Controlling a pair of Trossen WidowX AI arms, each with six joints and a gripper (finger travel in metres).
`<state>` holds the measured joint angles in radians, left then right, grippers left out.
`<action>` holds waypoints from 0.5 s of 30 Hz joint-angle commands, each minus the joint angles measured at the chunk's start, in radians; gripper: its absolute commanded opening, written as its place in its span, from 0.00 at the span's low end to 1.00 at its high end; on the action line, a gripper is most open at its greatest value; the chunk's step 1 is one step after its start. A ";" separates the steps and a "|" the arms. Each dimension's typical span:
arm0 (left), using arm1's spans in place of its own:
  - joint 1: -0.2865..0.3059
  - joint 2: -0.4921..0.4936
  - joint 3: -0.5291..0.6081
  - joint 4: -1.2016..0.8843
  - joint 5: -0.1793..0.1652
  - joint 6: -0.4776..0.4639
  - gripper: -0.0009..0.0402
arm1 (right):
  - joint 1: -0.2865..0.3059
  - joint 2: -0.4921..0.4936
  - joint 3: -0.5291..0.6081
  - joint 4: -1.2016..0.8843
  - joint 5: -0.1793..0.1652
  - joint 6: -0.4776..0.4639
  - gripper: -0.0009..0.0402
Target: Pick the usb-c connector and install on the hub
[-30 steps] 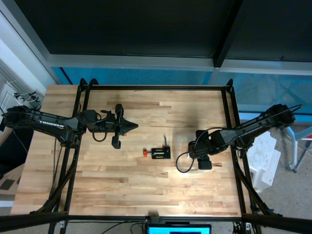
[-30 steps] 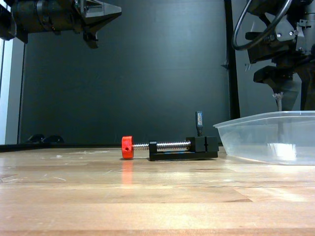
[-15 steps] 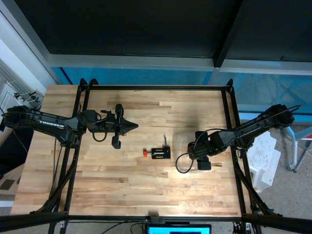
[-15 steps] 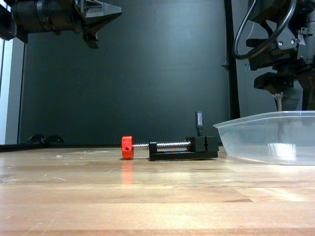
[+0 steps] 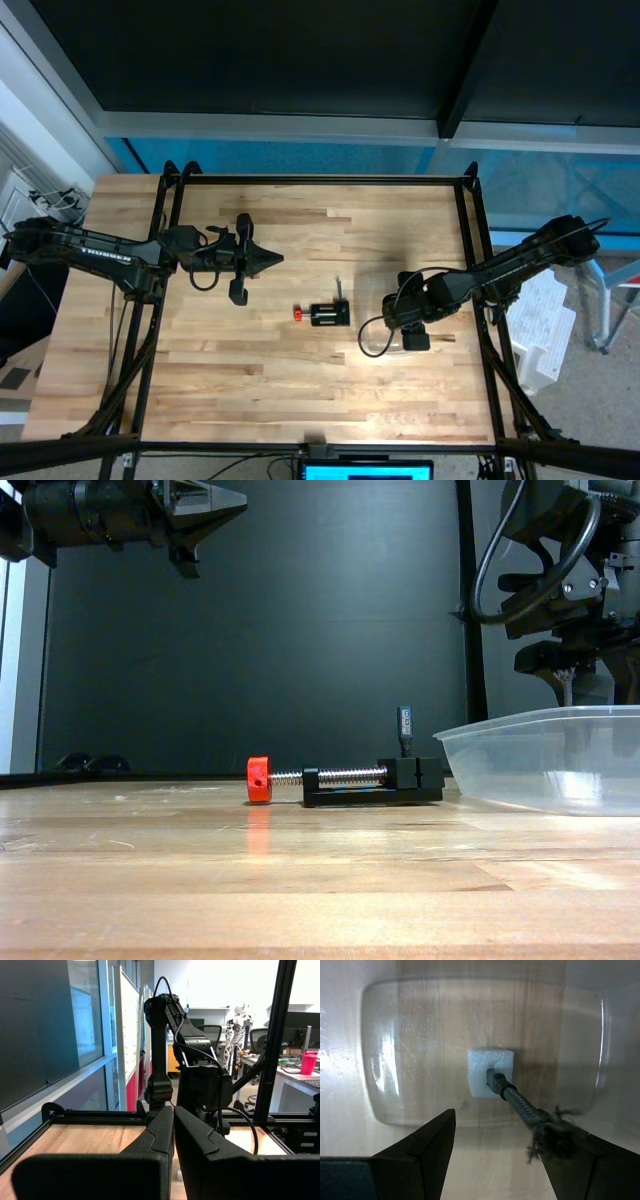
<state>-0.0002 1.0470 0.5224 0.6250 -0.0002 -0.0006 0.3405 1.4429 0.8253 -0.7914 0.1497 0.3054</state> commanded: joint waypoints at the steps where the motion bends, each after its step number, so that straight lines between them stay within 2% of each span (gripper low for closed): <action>1: 0.000 0.000 0.000 0.001 0.000 0.000 0.02 | 0.000 0.007 0.000 0.003 0.000 0.000 0.54; 15: 0.000 0.000 0.000 0.001 0.000 0.000 0.02 | 0.000 0.006 0.000 0.011 0.000 0.000 0.54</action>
<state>-0.0002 1.0470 0.5224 0.6258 -0.0006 -0.0002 0.3405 1.4490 0.8246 -0.7799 0.1497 0.3054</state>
